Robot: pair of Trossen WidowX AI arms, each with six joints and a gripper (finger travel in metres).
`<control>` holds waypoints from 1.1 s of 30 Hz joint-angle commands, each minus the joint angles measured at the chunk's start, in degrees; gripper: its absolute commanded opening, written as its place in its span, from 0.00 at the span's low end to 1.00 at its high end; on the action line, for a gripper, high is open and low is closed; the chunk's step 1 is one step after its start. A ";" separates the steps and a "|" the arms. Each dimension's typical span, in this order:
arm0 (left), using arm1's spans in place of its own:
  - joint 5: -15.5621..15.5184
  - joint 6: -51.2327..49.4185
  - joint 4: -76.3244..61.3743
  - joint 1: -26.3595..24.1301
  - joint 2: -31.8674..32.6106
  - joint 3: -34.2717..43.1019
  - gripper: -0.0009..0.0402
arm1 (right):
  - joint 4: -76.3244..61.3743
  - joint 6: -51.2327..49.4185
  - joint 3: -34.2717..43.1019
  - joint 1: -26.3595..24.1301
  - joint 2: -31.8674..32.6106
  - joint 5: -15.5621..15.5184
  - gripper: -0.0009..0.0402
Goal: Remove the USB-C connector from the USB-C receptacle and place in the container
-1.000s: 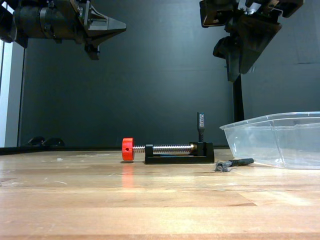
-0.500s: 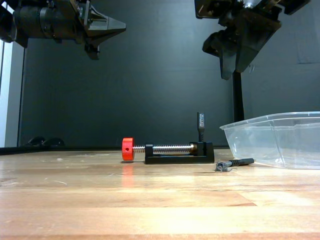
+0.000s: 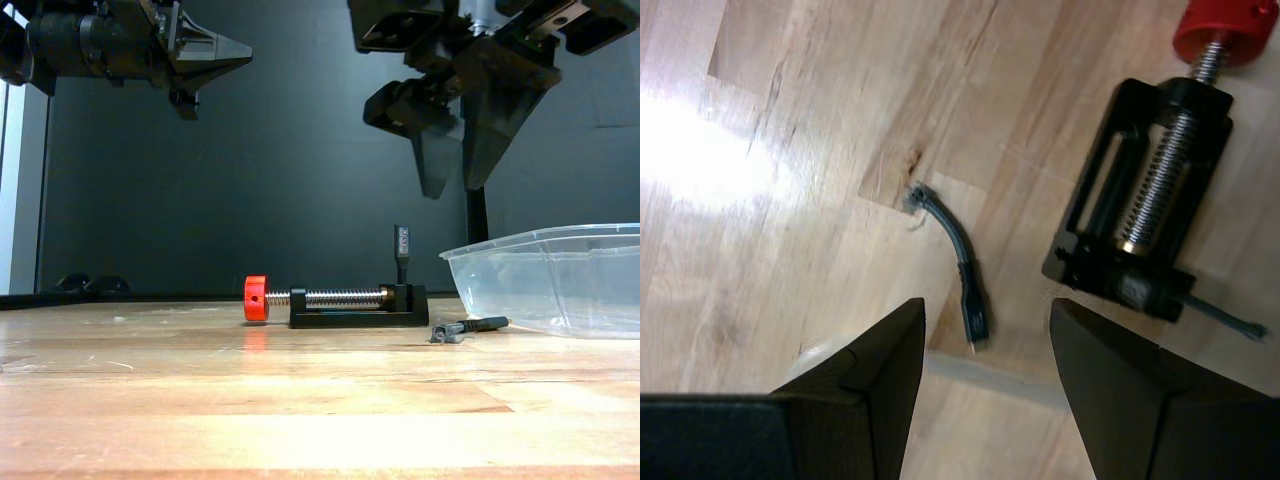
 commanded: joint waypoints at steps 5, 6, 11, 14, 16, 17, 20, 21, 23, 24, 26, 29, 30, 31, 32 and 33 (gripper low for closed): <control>0.00 0.00 0.02 0.02 0.00 0.00 0.02 | -0.11 5.29 3.56 0.37 5.68 -0.44 0.44; 0.00 0.00 0.04 0.02 0.00 0.00 0.02 | -0.17 6.23 3.67 0.39 6.29 -0.52 0.44; 0.00 0.00 0.00 0.02 0.00 0.00 0.02 | -0.70 9.20 3.06 0.50 8.11 -0.50 0.45; 0.00 0.00 0.02 0.00 0.00 0.00 0.02 | -0.79 9.31 2.25 0.52 8.11 -0.46 0.46; 0.00 0.00 0.02 0.02 0.00 0.00 0.02 | -0.79 9.29 1.55 0.52 8.11 -0.33 0.47; 0.00 0.00 0.02 0.00 0.00 0.00 0.02 | -0.79 9.29 1.20 0.50 8.09 -0.37 0.47; 0.00 0.00 0.02 0.02 0.00 0.00 0.02 | 0.00 9.16 -0.33 0.48 8.09 -0.37 0.48; 0.00 0.00 0.02 0.00 0.00 0.00 0.02 | 0.26 9.16 -0.90 0.46 8.09 -0.28 0.49; 0.00 0.00 0.02 0.02 0.00 0.00 0.02 | 0.48 9.14 -1.95 0.46 8.09 0.07 0.48; 0.00 0.00 0.02 0.00 0.00 0.00 0.02 | 0.59 9.07 -2.40 0.44 8.17 0.07 0.48; 0.00 0.00 0.02 0.02 0.00 0.00 0.02 | 0.72 8.74 -3.10 0.33 8.20 0.07 0.48; 0.00 0.00 0.02 0.02 0.00 0.00 0.02 | 2.40 8.57 -4.22 0.04 8.20 0.07 0.48; 0.00 0.00 0.02 0.02 0.00 0.00 0.02 | 3.06 8.61 -4.57 -0.11 8.20 0.07 0.48; 0.00 0.00 0.04 0.00 0.00 0.00 0.02 | 3.41 8.57 -4.92 -0.33 8.20 0.07 0.48; 0.00 0.00 0.02 0.02 0.00 0.00 0.02 | 3.58 8.52 -5.27 -0.55 8.20 0.07 0.48; 0.00 0.00 0.02 0.02 0.00 0.00 0.02 | 3.67 8.31 -5.60 -0.81 8.20 0.07 0.48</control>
